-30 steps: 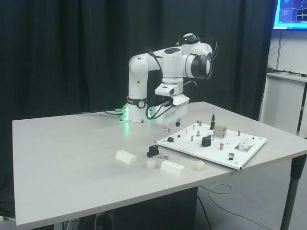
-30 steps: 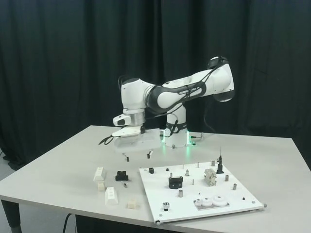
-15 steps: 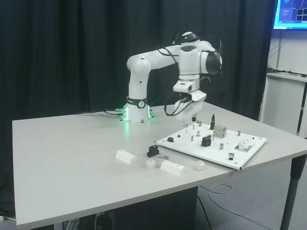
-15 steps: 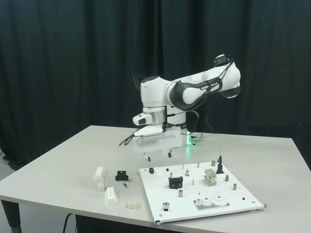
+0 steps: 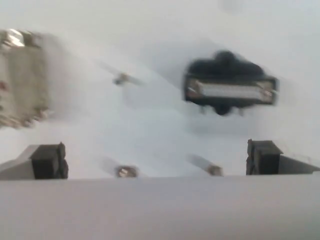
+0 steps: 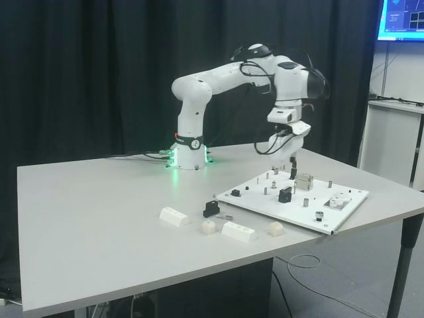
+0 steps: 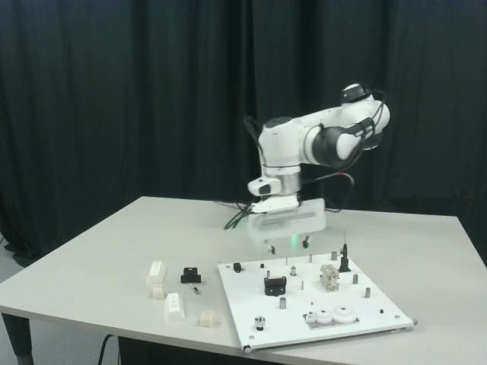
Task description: Remove waterproof.
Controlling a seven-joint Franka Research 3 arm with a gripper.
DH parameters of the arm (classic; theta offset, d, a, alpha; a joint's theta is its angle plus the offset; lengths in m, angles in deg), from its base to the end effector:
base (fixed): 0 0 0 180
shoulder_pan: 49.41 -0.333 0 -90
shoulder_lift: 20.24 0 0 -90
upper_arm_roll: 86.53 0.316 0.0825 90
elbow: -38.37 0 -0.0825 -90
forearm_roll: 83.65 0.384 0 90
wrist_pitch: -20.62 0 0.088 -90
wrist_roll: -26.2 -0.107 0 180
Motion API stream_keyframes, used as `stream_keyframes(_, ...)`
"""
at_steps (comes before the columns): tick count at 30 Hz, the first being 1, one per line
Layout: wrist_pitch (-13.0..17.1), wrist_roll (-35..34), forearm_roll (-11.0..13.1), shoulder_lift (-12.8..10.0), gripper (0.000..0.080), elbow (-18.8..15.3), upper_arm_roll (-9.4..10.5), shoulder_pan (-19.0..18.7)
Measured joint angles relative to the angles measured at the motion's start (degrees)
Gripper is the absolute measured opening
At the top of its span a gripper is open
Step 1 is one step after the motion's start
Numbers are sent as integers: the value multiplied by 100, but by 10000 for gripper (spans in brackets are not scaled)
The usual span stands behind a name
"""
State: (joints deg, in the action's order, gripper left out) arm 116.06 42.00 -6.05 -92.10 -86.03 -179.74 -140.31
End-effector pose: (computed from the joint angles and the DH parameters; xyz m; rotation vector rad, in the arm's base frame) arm 0.5175 0.1188 0.2988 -3.0203 0.4673 0.0037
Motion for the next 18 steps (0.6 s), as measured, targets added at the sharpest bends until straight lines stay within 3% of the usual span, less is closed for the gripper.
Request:
stream_keyframes(9,90,-680,-93,4,800,224,28,-396)
stream_keyframes(18,216,-1157,-126,15,800,335,257,-624)
